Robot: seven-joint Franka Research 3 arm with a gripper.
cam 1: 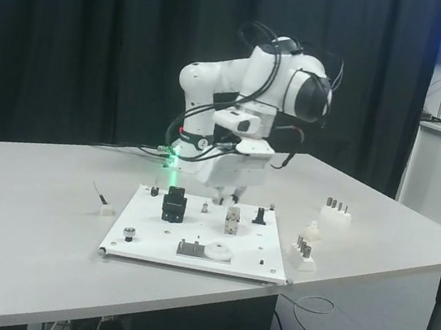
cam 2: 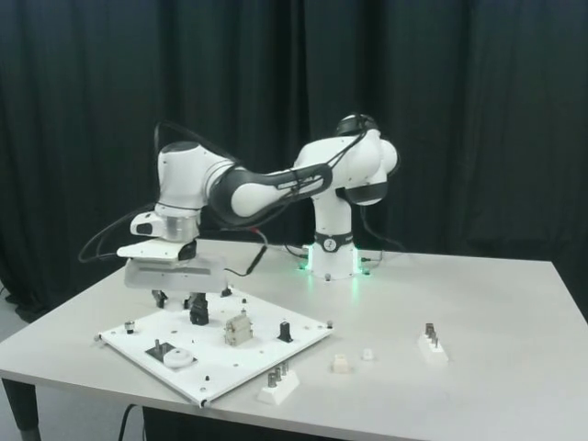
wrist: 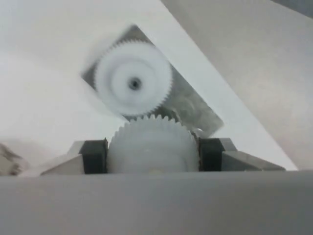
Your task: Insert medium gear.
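In the wrist view my gripper [wrist: 153, 154] is shut on a white toothed gear [wrist: 152, 146], held by its rim between the two black pads [wrist: 95, 155]. Beyond it a larger white gear [wrist: 133, 84] sits on a grey metal plate [wrist: 198, 111] set into the white board [wrist: 44, 98]; the teeth of the two gears look close together. The first room view shows the gripper [cam 1: 225, 194] hanging just above the back of the board [cam 1: 153, 234], with the mounted gear [cam 1: 217, 252] near the board's front edge. From the second room camera the gripper [cam 2: 175, 299] hovers over the board [cam 2: 266, 354] behind that gear [cam 2: 181, 359].
On the board stand a black block [cam 1: 174, 205], a small grey block [cam 1: 232, 220] and a small black piece [cam 1: 259, 215]. White peg holders [cam 1: 303, 255] [cam 1: 335, 211] sit on the grey table [cam 1: 36, 188] to the right, and a small white part [cam 1: 102, 206] to the left.
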